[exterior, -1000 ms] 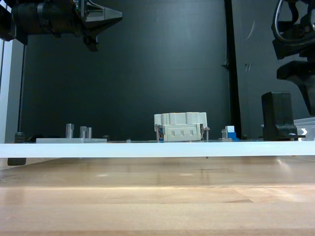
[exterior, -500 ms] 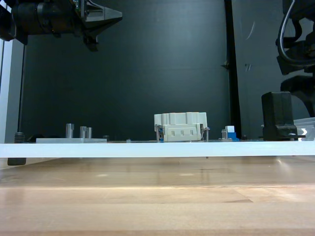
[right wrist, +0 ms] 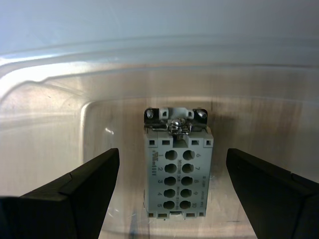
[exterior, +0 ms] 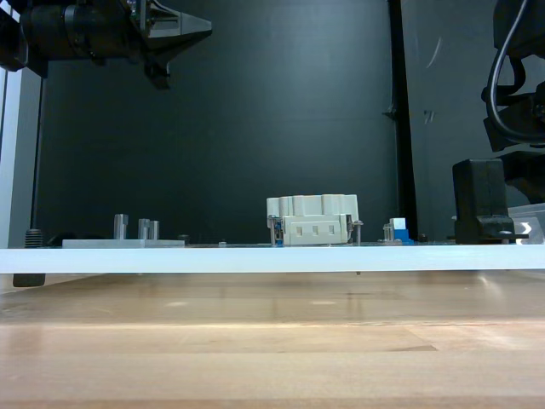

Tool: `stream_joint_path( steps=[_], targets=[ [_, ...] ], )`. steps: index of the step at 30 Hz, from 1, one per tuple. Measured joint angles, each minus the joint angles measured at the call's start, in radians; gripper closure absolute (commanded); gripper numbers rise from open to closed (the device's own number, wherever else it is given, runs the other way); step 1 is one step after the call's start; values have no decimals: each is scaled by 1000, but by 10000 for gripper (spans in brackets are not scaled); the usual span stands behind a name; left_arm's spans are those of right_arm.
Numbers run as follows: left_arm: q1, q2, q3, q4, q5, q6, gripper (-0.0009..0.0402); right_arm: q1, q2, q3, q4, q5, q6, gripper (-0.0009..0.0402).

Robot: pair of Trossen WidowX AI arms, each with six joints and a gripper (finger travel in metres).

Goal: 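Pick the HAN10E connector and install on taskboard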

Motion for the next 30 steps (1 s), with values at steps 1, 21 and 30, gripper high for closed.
stream_joint_path(
  steps=[1,21,30],
  targets=[
    [0,0,0,0,0,0,392,0,0,0,1,0,0,114],
    [0,0,0,0,0,0,392,-3,-3,-1,-1,0,-8,302],
    [0,0,0,0,0,0,392,-3,-30,-1,-12,-11,-7,348]
  ],
)
